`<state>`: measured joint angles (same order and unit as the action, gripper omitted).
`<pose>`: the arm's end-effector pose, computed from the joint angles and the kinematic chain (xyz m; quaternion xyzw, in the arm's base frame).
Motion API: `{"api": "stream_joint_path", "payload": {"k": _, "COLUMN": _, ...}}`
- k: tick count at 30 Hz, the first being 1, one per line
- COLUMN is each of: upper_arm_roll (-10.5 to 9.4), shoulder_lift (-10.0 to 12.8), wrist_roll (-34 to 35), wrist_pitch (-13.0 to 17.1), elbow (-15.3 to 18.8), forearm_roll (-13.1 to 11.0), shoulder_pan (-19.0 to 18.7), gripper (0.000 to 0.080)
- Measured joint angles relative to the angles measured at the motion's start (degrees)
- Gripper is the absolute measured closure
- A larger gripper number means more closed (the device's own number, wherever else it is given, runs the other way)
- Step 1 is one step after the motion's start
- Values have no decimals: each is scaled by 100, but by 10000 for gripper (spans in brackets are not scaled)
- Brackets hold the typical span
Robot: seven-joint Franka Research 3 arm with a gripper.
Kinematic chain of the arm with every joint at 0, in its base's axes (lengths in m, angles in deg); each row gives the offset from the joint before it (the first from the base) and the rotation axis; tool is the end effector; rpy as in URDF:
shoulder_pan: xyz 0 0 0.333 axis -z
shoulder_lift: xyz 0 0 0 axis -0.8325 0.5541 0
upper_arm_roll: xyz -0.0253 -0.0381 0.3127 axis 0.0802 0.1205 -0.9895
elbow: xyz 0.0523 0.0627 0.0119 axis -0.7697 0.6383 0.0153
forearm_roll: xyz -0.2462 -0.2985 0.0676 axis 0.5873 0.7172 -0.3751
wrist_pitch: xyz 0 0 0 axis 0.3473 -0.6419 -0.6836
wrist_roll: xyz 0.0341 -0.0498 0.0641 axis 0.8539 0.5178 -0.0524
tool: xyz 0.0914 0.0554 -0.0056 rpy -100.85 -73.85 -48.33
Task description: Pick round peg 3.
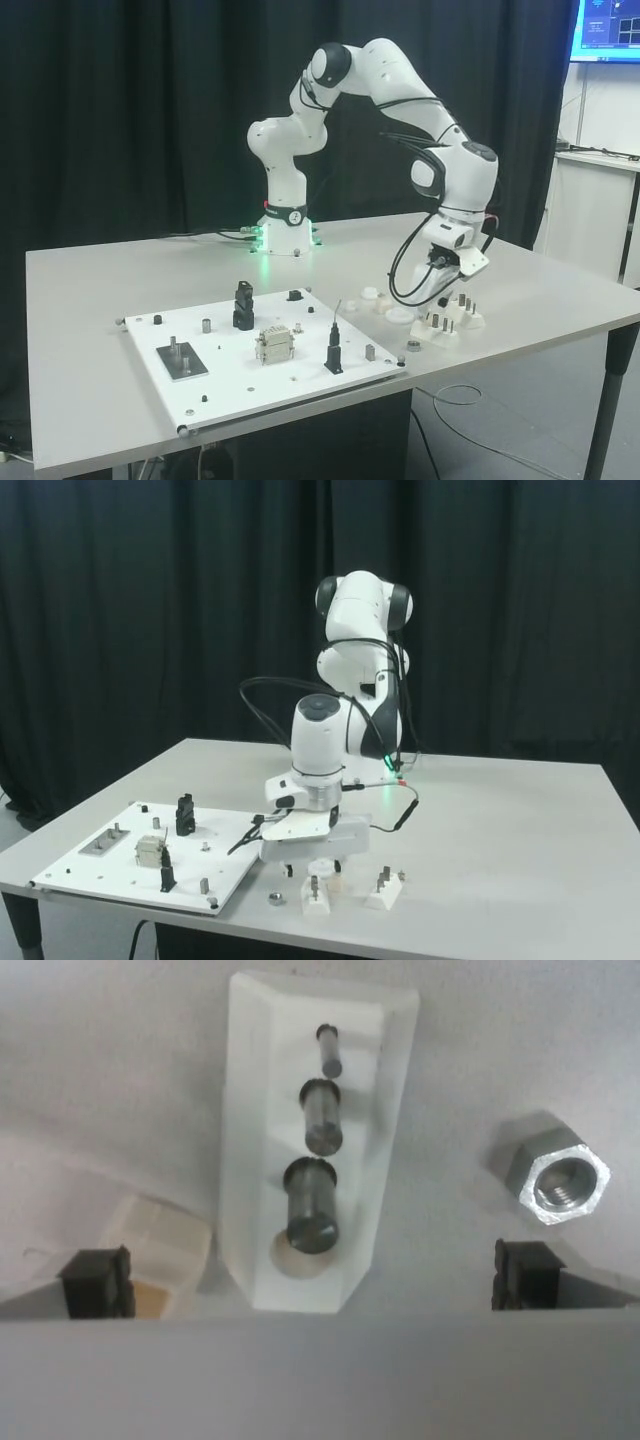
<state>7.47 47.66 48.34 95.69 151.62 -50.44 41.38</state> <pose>0.6786 0.0389 0.2249 0.9822 -0.1688 -0.0558 0.0609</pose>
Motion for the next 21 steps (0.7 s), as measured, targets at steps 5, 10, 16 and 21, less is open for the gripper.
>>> {"api": "stream_joint_path", "payload": {"k": 5, "upper_arm_roll": -18, "shoulder_lift": -35, "wrist_roll": 81, "wrist_pitch": 284, "elbow": 174, "forearm_roll": 2, "shoulder_pan": 0, "gripper": 3}}
{"api": "stream_joint_path", "payload": {"k": 10, "upper_arm_roll": -29, "shoulder_lift": -40, "wrist_roll": 86, "wrist_pitch": 489, "elbow": 276, "forearm_roll": 2, "shoulder_pan": 0, "gripper": 3}}
{"api": "stream_joint_path", "payload": {"k": 16, "upper_arm_roll": -40, "shoulder_lift": -41, "wrist_roll": 87, "wrist_pitch": 648, "elbow": 343, "forearm_roll": 2, "shoulder_pan": 0, "gripper": 3}}
{"api": "stream_joint_path", "payload": {"k": 21, "upper_arm_roll": -47, "shoulder_lift": -41, "wrist_roll": 87, "wrist_pitch": 744, "elbow": 390, "forearm_roll": 3, "shoulder_pan": 0, "gripper": 3}}
